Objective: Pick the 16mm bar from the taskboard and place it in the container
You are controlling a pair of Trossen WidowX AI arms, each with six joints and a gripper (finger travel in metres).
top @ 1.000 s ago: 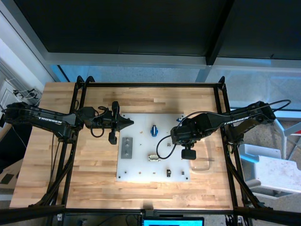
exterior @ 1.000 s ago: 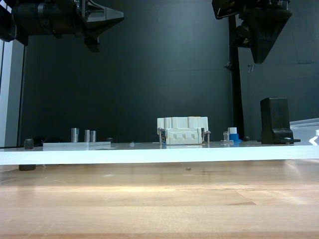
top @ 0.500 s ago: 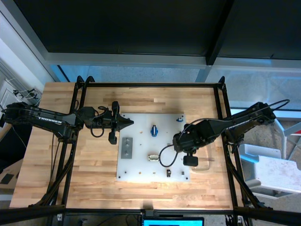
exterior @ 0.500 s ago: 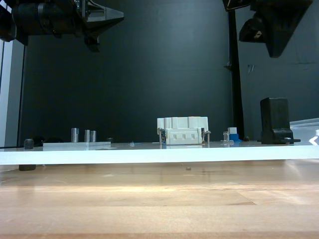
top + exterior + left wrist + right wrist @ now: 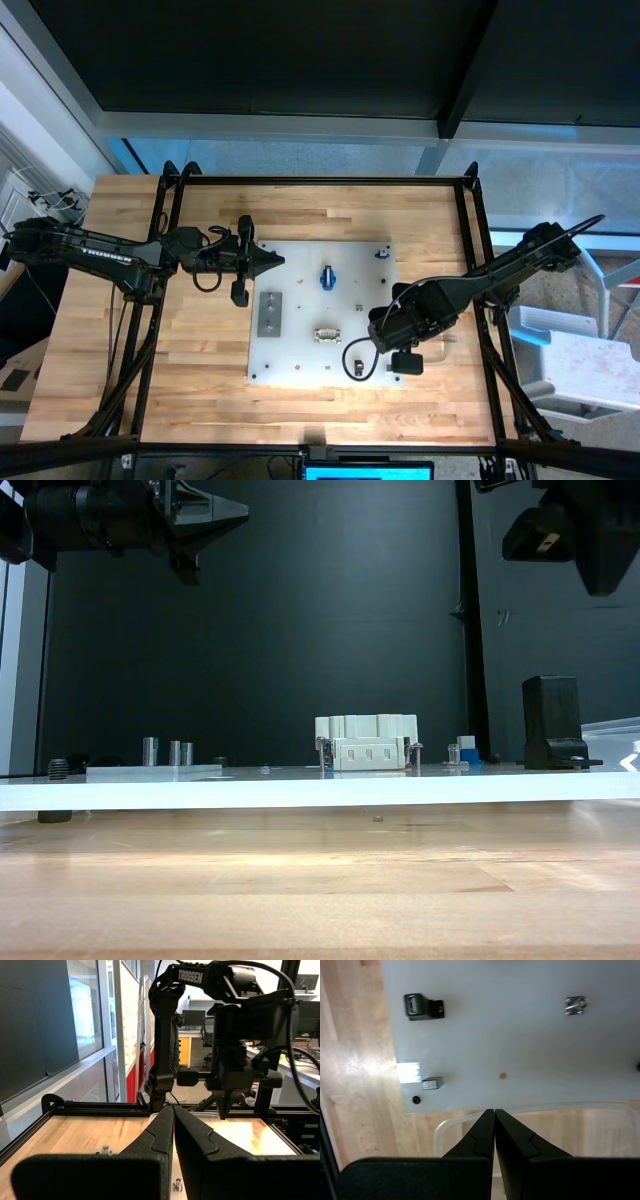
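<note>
The white taskboard (image 5: 300,350) lies mid-table. Near its corner, in the right wrist view, the 16mm bar (image 5: 432,1083) shows as a tiny grey peg beside the black blocky piece (image 5: 422,1006). My right gripper (image 5: 494,1111) is shut and empty, hovering over the board's edge where the clear container (image 5: 570,1107) begins. From above, the right gripper (image 5: 403,362) covers the board's near right corner, with the container (image 5: 440,350) just to its right. My left gripper (image 5: 278,261) hangs shut above the board's far left edge; its fingers (image 5: 165,1130) are pressed together.
A grey metal block (image 5: 270,312), a blue piece (image 5: 327,277) and a silver connector (image 5: 325,335) stand on the board. The black frame (image 5: 320,181) surrounds the wooden table. In the low view the black piece (image 5: 552,720) stands tall at the right.
My right arm has swung toward the near edge, from over the board's right middle to its near right corner. The left arm has not moved.
</note>
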